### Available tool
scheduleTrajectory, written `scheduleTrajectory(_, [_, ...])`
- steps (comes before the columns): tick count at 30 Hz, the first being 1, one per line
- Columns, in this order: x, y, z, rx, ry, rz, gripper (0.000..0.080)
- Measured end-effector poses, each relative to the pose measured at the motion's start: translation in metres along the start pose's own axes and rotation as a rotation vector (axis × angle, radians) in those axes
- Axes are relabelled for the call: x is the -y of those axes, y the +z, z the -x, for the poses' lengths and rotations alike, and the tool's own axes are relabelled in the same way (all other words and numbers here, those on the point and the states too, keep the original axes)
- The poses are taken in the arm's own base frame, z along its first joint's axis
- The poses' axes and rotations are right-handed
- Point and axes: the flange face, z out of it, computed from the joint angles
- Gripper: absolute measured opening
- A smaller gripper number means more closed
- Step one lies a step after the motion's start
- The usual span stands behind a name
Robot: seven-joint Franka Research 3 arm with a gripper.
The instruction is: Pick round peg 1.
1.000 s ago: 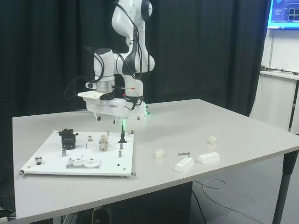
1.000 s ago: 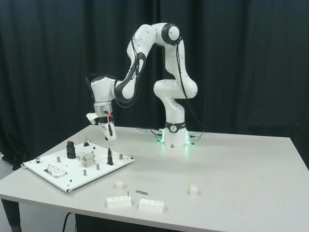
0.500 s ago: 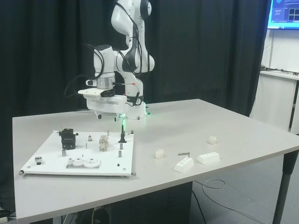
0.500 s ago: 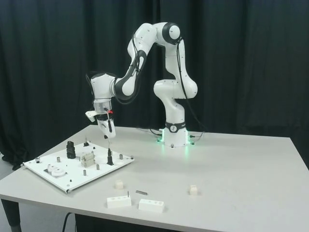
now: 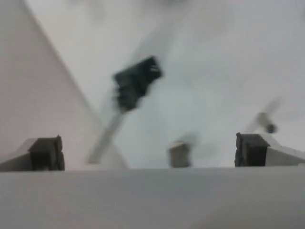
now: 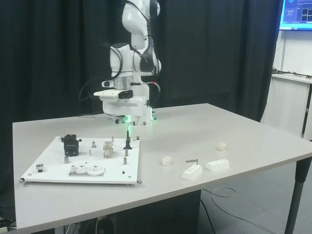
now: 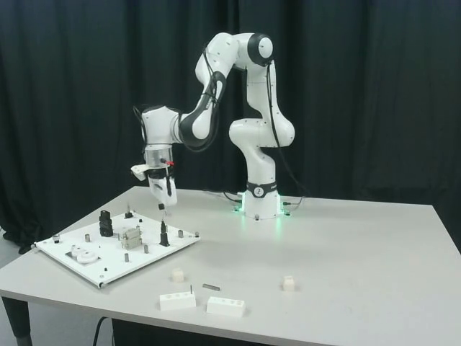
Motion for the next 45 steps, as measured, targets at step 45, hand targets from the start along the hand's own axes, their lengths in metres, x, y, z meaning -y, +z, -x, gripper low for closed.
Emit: scheduleTrajectory(45, [0.172,0.004,0.144,-0.134,0.012,-0.164,0.08])
